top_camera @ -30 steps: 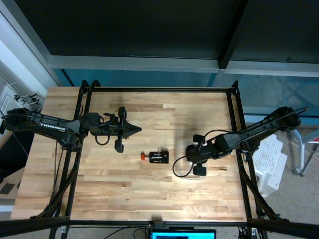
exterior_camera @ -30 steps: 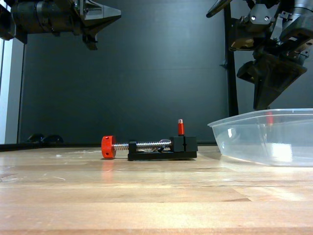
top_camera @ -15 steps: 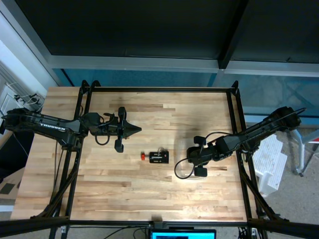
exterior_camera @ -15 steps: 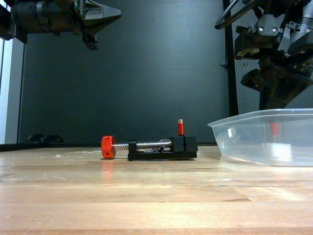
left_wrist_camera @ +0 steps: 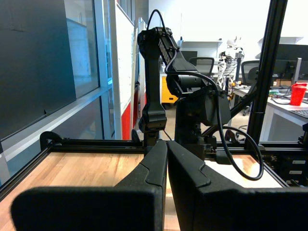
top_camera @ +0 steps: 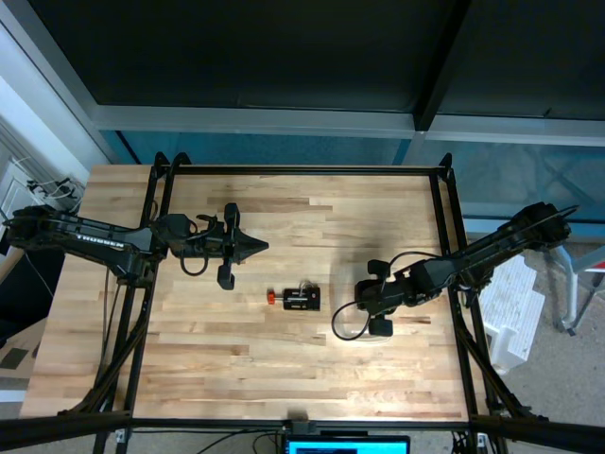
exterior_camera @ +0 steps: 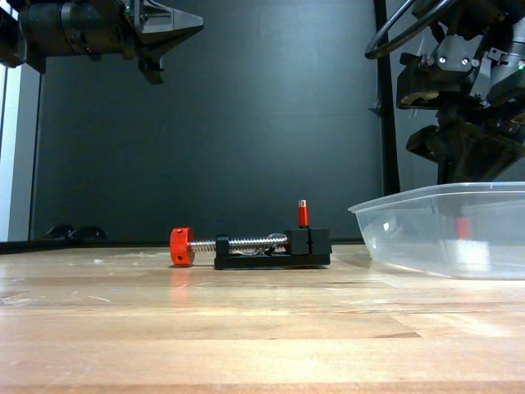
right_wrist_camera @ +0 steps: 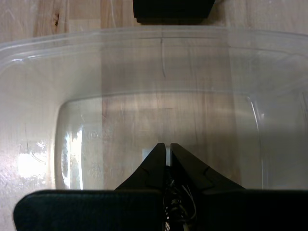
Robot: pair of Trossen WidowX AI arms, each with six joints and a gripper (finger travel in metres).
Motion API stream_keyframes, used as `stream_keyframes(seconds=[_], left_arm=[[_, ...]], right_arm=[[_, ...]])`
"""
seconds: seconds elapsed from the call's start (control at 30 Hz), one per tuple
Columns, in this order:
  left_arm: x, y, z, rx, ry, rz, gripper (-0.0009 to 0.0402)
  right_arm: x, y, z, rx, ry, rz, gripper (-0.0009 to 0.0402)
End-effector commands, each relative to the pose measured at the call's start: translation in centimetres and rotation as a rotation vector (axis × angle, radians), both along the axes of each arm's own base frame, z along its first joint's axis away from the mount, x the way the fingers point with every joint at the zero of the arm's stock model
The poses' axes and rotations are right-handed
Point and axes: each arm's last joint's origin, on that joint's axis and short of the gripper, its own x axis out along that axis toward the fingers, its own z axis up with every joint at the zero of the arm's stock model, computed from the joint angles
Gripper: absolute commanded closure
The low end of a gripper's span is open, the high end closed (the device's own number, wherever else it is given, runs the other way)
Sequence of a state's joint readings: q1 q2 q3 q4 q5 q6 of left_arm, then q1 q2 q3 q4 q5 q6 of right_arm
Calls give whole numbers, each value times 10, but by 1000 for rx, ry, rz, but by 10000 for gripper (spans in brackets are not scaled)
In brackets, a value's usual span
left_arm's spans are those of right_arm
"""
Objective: Pick the rca connector and install on the hub
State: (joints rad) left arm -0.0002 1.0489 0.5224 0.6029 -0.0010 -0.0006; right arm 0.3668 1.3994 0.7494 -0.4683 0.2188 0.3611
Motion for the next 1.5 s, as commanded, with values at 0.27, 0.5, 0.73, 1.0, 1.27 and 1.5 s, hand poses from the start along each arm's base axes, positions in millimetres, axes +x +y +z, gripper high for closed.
stream_keyframes(seconds=[0.27, 0.5, 0.73, 1.0, 1.27, 1.5], left_arm=[[0, 0, 0, 0, 0, 0, 393], [0, 0, 0, 0, 0, 0, 393], [0, 0, 0, 0, 0, 0, 393], [0, 0, 0, 0, 0, 0, 393], [0, 0, 0, 0, 0, 0, 393], [0, 0, 0, 0, 0, 0, 393]], right_arm=[[-2, 0, -4, -4, 3, 4, 393], [-2, 0, -4, -5, 3, 4, 393], [-2, 0, -3, -3, 3, 4, 392], [0, 0, -1, 1, -4, 3, 345], [1, 1, 3, 3, -11, 3, 295], [-3, 0, 3, -6, 20, 2, 276]])
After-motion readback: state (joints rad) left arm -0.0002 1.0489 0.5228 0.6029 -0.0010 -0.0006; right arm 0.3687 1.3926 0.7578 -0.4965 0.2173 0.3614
